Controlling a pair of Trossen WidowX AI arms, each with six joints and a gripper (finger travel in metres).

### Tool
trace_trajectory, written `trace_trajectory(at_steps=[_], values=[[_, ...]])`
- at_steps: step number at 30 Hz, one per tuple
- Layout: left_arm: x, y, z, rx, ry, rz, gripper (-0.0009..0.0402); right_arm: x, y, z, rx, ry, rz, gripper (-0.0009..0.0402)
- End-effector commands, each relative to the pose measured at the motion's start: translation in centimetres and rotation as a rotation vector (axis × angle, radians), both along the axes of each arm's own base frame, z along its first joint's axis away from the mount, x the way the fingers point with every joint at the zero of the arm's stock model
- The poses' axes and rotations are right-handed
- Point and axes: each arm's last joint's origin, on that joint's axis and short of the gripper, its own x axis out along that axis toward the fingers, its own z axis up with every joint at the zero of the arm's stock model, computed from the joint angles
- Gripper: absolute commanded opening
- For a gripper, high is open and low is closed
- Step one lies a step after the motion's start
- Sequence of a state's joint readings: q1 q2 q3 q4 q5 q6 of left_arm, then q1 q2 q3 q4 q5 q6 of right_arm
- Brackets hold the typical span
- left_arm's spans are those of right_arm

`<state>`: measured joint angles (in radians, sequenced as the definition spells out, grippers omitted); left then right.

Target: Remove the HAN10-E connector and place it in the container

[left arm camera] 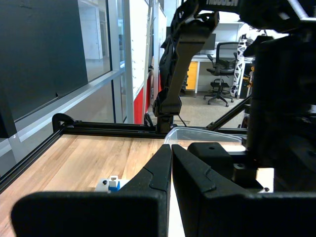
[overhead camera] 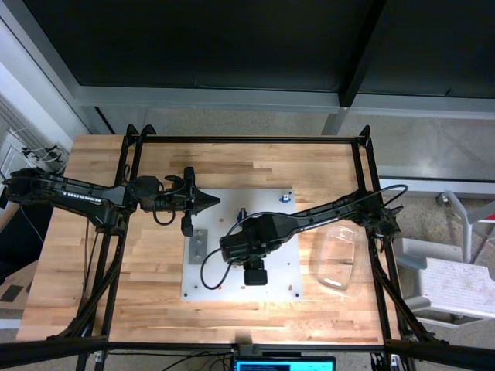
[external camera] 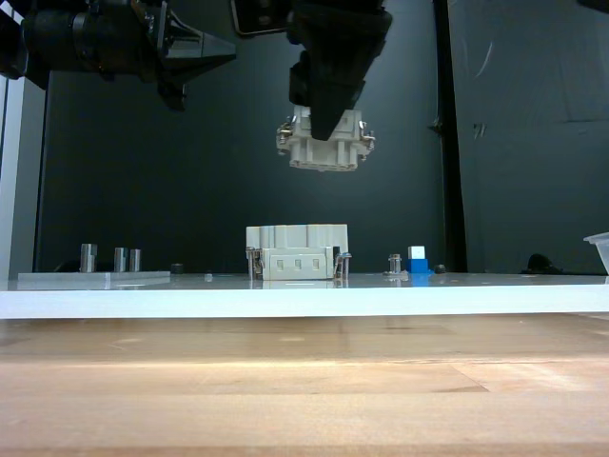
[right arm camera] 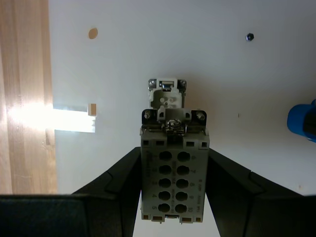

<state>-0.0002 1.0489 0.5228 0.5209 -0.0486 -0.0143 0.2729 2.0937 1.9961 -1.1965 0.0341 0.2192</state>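
HAN10-E connector is clamped between the two fingers of the right gripper, pin holes facing the wrist camera. In the low view it is seen hanging in the air, well apart from the white board and directly above a pale base housing that is seated on the board. The container is located on the table just beside the board's right edge, well apart from the connector. A small blue part is seen on the board's far side, and a grey metal plate near its left edge. The left gripper is held high over the board's far left area, fingers pressed together with nothing held between them.
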Motion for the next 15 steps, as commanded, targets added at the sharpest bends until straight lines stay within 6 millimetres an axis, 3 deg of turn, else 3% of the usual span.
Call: trace_trajectory(at_steps=[1,15], values=[[0.0,0.0,0.0,0.000,0.000,0.000,0.0000,-1.5,-0.4,0.2,0.001,-0.011,-0.001,0.0020],[0.0,0.0,0.0,0.000,0.000,0.000,0.0000,-8.8,-1.1,0.5,0.011,0.007,-0.007,0.0020]])
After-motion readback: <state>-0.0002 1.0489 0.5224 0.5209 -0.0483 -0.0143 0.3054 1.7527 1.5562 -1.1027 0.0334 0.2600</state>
